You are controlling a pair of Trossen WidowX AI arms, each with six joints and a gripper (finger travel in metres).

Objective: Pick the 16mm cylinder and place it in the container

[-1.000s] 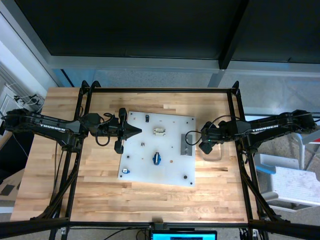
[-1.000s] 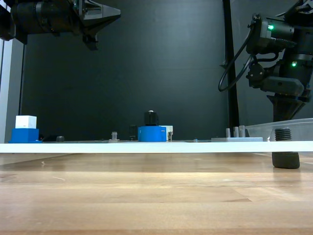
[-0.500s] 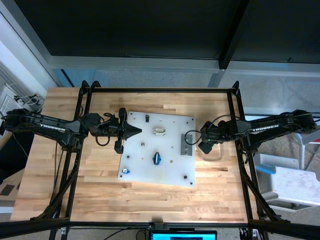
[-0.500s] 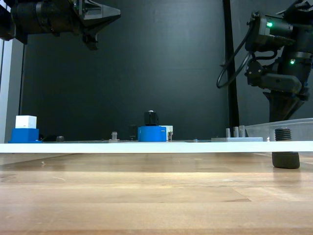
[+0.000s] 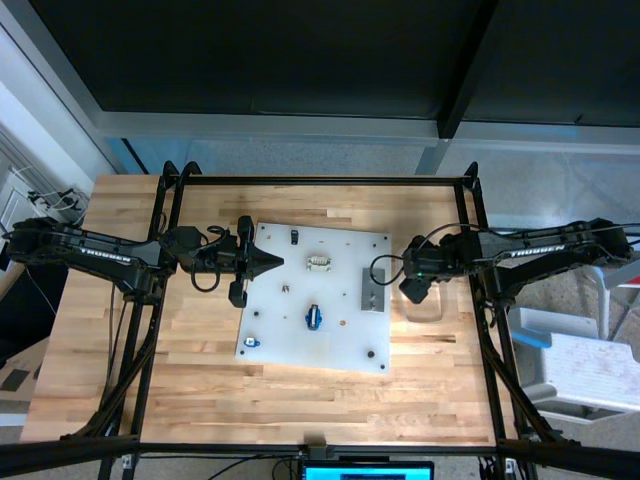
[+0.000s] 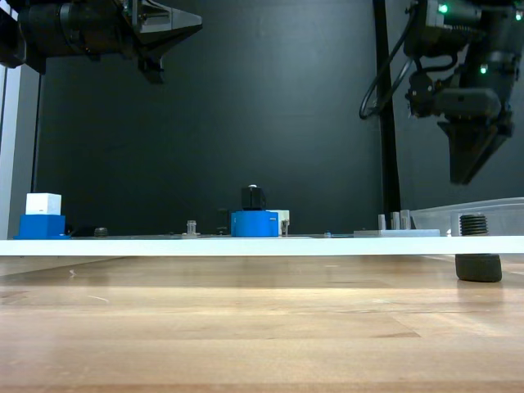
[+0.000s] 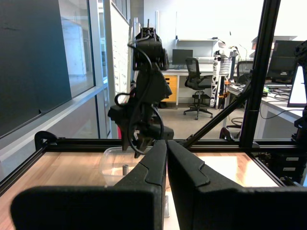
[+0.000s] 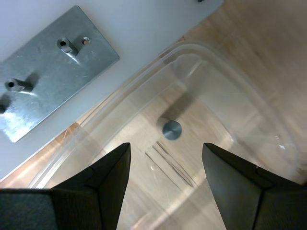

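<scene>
The 16mm cylinder point(image 8: 171, 130), a small silvery round peg, stands upright on the floor of the container point(image 8: 230, 91), a clear plastic tray just right of the white board. My right gripper point(image 8: 165, 165) hangs open above it, with nothing between its fingers. From the high view the right gripper point(image 5: 412, 292) is over the container point(image 5: 425, 305). The low view shows the right gripper point(image 6: 471, 176) well above the container's rim point(image 6: 483, 209). My left gripper point(image 5: 275, 262) is shut and held high over the board's left edge, also seen as the left gripper point(image 6: 192, 23).
A grey metal block point(image 5: 372, 288) with upright pegs point(image 6: 393, 219) lies on the white board point(image 5: 330, 340) next to the container. A blue fitting point(image 5: 313, 317) sits mid-board, a small blue part point(image 5: 250, 341) at its near left, and a black knob point(image 5: 372, 352) at its near right.
My right gripper has risen out of the container and now hangs well above its rim. The left arm has not moved.
</scene>
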